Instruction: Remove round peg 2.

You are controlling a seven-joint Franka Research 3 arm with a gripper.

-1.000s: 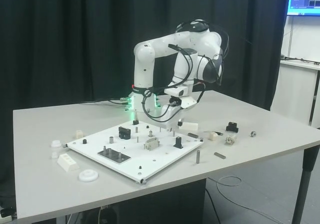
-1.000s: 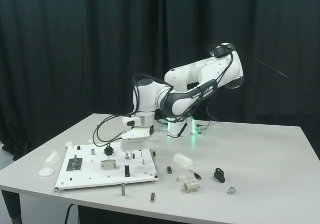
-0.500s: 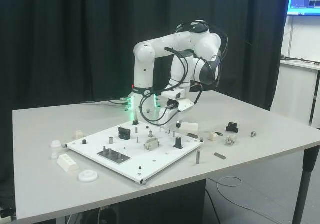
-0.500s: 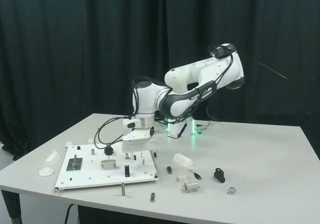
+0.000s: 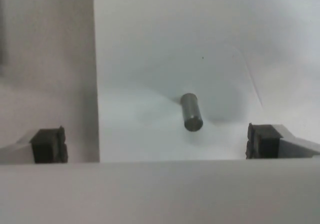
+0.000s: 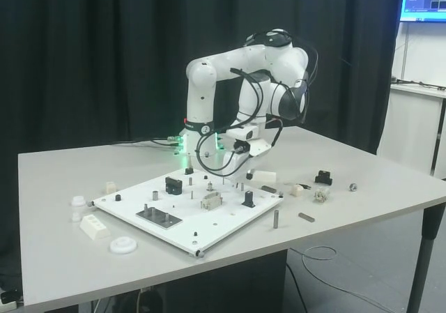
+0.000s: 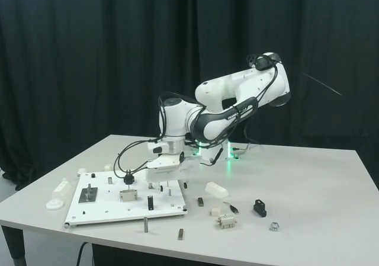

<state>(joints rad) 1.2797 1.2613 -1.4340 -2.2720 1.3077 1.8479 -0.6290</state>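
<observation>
Standing upright, the peg [image 5: 191, 112] sits between the open end effector [image 5: 155, 144] fingertips.

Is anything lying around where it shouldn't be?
Yes. Several small parts lie loose on the grey table off the white board: a grey peg in front of the board and a black block farther off. The peg between the open gripper fingertips stands upright.
</observation>
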